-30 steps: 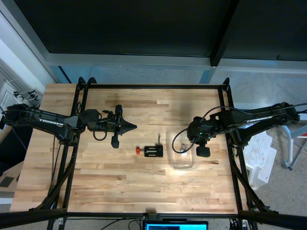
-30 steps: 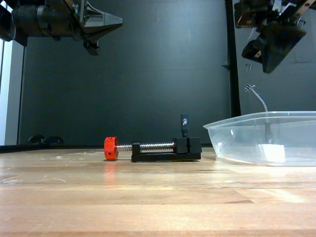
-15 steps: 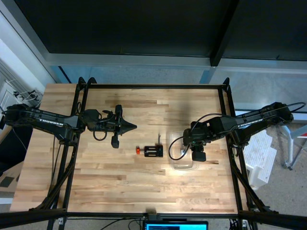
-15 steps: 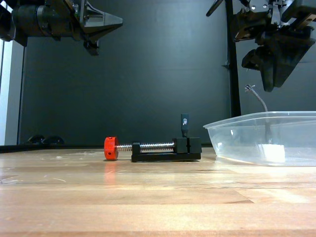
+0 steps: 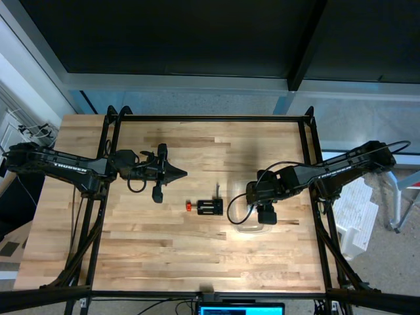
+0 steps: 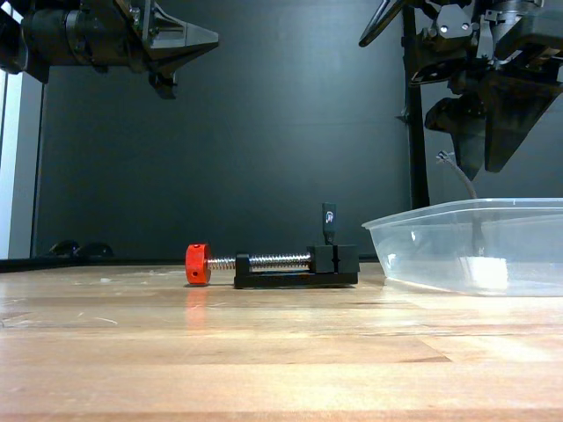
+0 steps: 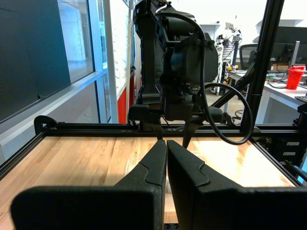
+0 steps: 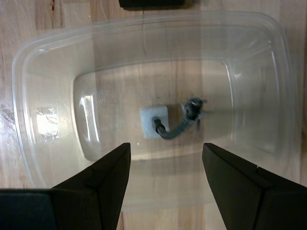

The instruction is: Pick the USB-C connector and install on taskboard

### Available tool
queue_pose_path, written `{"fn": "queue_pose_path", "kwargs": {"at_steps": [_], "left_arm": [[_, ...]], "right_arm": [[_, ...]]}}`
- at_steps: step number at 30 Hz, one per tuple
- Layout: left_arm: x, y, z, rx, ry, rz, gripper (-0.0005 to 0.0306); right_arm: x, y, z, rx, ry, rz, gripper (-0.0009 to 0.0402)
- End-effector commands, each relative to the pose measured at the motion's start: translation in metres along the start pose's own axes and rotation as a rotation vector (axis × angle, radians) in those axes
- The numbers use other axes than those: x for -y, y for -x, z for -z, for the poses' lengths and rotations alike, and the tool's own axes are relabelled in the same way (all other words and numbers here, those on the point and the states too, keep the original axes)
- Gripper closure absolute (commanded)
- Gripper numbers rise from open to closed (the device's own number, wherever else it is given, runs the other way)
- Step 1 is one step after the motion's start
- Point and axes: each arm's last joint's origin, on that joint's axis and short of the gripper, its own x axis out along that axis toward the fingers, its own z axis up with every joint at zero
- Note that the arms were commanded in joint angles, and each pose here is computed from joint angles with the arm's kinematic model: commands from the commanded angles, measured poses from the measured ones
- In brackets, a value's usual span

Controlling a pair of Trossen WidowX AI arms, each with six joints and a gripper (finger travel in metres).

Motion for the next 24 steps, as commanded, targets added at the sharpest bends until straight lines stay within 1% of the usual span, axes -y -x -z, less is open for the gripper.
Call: {"fn": "queue_pose_path", "kwargs": {"at_steps": [1, 6, 11, 15, 24], "left_arm": [[0.0, 0.0, 0.0, 0.0, 0.0, 0.0, 0.03], [0.0, 0.0, 0.0, 0.0, 0.0, 0.0, 0.03], [0.0, 0.0, 0.0, 0.0, 0.0, 0.0, 0.03], [0.0, 0.0, 0.0, 0.0, 0.0, 0.0, 0.03], [0.0, 0.0, 0.0, 0.0, 0.0, 0.0, 0.03]], "right_arm": [[-0.002, -0.005, 0.001, 0.001, 0.005, -0.001, 0.019], [-0.004, -0.018, 0.002, -0.024, 0.012, 0.005, 0.0189], [-0.005, -0.023, 0.003, -0.004, 0.014, -0.002, 0.0189], [-0.005, -0.029, 0.004, -0.015, 0.015, 0.011, 0.019], [-0.006, -0.042, 0.004, 0.004, 0.023, 0.022, 0.019]]}}
